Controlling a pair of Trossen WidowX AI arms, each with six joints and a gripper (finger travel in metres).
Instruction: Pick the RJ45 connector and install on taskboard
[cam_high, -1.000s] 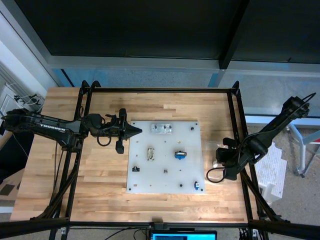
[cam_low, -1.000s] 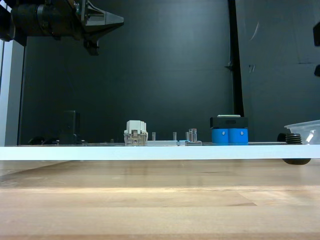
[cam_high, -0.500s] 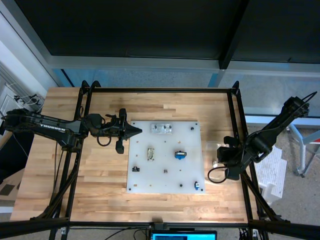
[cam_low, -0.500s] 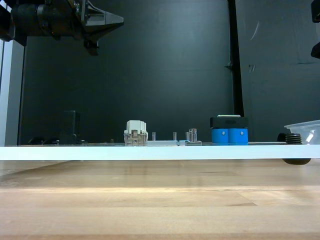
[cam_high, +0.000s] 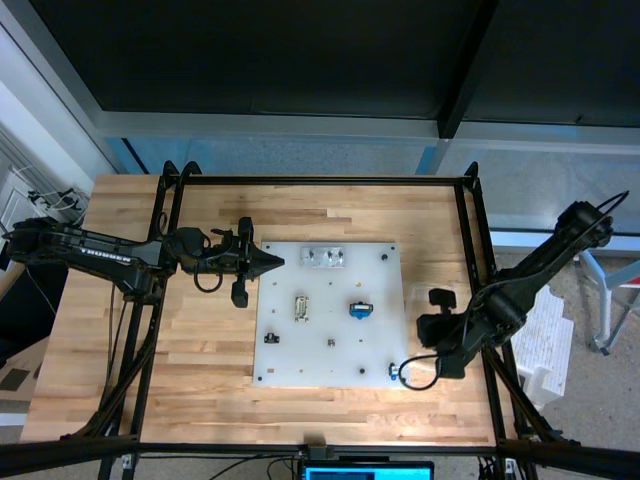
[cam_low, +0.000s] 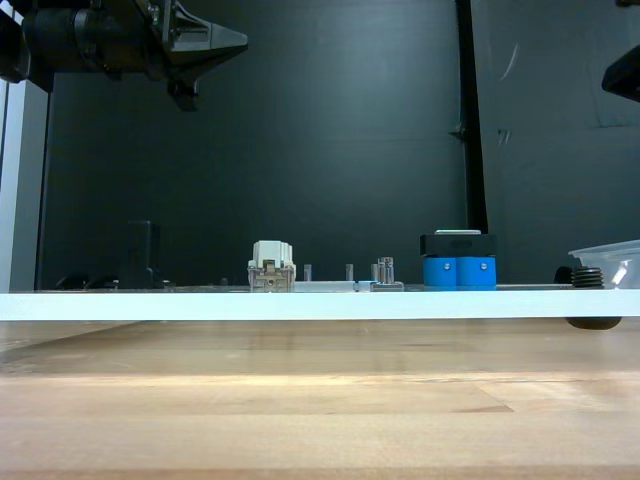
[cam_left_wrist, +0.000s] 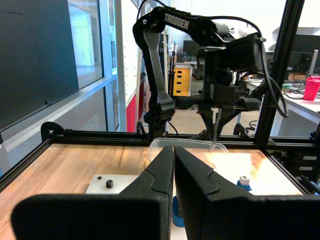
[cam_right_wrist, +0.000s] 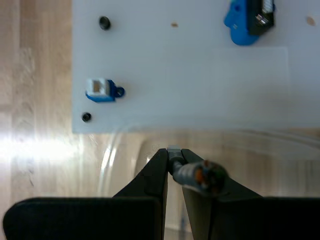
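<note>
Right hand (cam_high: 432, 340), seen from above, is hanging fingers-down just beside the right edge of the white board (cam_high: 320, 340), near its near corner, over the wooden surface (cam_high: 150, 380). Left hand (cam_high: 276, 262) is pointing inward at the board's far left corner.

From surface height, the left hand (cam_low: 240, 40) is hovering high at the left, well above the board (cam_low: 300, 305). Its fingers are meeting in a point and carrying nothing. On the board a beige fitting (cam_low: 272, 268) and a blue block (cam_low: 458, 270) are standing apart. A clear tray (cam_low: 608, 255) is sitting at the right end.

From the left wrist camera, the left hand's (cam_left_wrist: 173, 162) two fingers are lying flat against each other with nothing between them. Beyond them the right hand (cam_left_wrist: 214, 132) is reaching straight down over the clear tray (cam_left_wrist: 185, 144).

From the right wrist camera, the right hand (cam_right_wrist: 172, 156) is pinching a small pale plug (cam_right_wrist: 174, 149) between its fingertips, closed down to the plug's width. A short grey cable stub (cam_right_wrist: 197, 175) with coloured wires is sticking out behind the plug. The plug is hanging over the clear tray (cam_right_wrist: 112, 150), just off the board's (cam_right_wrist: 175, 85) edge and not on the board. Nearest on the board is a small blue fitting (cam_right_wrist: 102, 90) with a white top. A bigger blue fitting (cam_right_wrist: 245, 20) is sitting further in.
</note>
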